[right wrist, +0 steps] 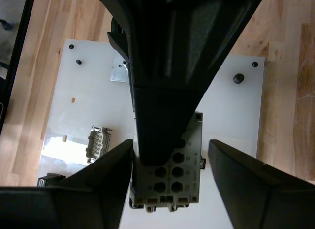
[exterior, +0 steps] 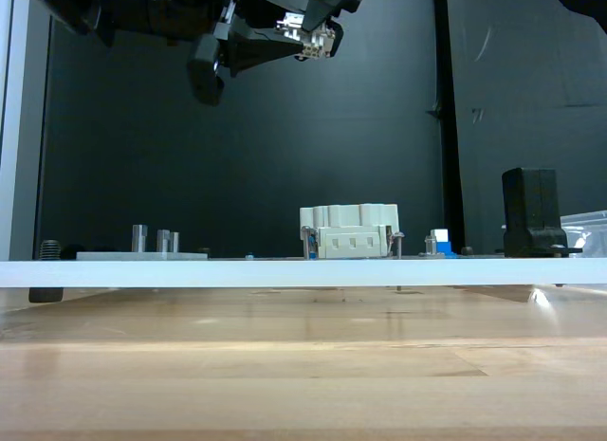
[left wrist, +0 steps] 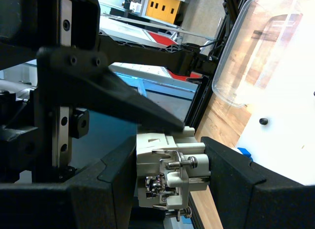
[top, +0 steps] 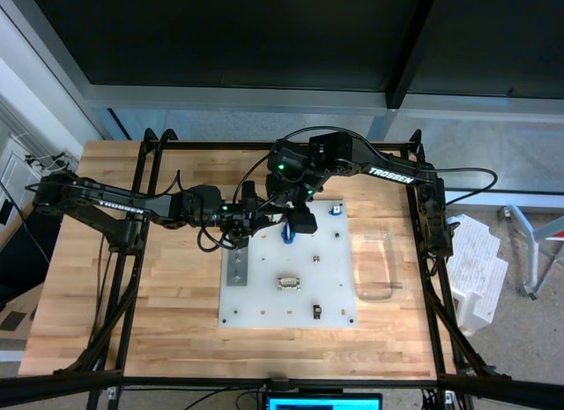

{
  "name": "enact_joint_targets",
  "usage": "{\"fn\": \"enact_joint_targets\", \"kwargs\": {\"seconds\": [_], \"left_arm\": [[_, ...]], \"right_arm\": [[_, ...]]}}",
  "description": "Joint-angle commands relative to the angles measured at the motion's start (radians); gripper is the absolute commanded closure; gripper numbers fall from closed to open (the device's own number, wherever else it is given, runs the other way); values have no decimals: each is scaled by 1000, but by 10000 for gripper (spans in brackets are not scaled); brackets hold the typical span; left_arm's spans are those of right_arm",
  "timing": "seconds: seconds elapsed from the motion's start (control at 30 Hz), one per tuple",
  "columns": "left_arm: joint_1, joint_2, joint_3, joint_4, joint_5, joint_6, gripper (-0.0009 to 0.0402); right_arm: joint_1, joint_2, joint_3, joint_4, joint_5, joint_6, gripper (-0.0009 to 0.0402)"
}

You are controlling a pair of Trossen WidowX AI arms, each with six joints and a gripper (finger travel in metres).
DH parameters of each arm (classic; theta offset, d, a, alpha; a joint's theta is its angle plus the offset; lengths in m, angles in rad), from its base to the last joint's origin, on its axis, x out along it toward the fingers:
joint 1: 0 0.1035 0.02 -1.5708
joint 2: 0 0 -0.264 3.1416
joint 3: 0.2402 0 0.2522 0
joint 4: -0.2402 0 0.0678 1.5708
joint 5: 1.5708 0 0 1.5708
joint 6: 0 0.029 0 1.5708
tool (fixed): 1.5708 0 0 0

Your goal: Pick the HAN10E connector and install on the hub

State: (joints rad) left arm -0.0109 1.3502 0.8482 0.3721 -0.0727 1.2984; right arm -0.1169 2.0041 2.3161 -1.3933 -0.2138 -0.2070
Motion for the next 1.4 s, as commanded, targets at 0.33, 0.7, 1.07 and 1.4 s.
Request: {"fn": "enact_joint_targets", "kwargs": {"seconds": [0.33, 0.7, 1.07, 1.4], "left_arm": [[0, 0, 0, 1, 0, -2, 381], [0, -2, 0, 0, 3, -56, 237], [-6, -8, 0, -4, -68, -113, 158], [-11, -61, -18, -115, -107, -419, 136]], "right_arm": [[0, 1, 0, -1, 2, -34, 308], [0, 0, 0, -23, 2, -58, 329], [-2, -2, 0, -50, 13, -69, 329], [0, -13, 0, -100, 91, -27, 329]]}}
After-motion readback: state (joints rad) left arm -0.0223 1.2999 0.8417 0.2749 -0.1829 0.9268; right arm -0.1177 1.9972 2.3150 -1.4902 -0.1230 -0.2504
